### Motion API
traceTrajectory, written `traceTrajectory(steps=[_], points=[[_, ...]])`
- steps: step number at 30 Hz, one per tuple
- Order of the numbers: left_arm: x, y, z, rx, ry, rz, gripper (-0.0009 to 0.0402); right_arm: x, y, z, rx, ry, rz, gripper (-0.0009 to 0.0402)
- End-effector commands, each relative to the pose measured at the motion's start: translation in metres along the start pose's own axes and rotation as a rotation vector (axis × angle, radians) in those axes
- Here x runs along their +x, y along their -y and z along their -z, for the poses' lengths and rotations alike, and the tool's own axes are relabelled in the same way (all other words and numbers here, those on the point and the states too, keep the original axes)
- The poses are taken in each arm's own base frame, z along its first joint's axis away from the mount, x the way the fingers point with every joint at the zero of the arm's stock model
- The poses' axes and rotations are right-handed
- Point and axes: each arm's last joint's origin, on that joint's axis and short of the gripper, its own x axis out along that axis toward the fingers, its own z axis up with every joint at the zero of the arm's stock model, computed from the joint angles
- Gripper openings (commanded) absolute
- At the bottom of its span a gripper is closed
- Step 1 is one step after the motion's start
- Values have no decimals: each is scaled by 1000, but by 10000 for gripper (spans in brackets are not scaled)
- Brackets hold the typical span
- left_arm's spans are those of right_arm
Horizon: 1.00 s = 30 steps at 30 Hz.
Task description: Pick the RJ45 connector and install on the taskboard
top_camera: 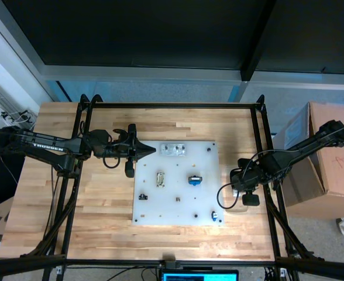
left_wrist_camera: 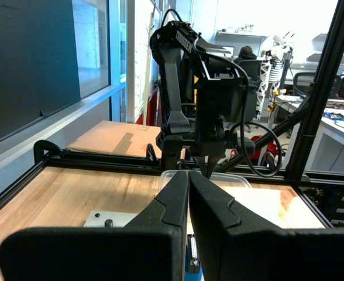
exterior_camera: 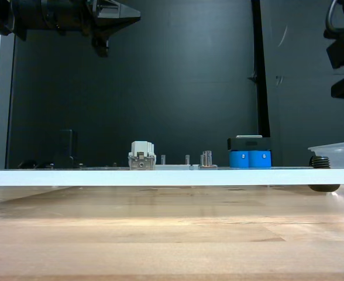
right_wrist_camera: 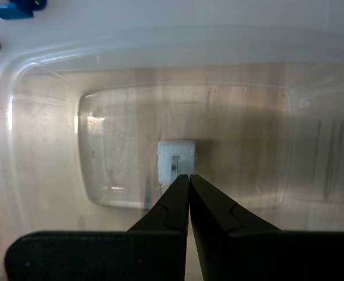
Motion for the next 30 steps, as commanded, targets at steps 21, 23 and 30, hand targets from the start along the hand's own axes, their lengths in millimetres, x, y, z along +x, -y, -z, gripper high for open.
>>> traceTrajectory(steps=[21, 23, 30], points=[[0, 0, 0, 0, 0, 0, 1, 21, 2, 4, 1, 30, -12, 0], [0, 0, 0, 0, 0, 0, 1, 21, 2, 4, 1, 30, -12, 0], [0, 0, 0, 0, 0, 0, 1, 21, 2, 4, 2, 30, -13, 0]])
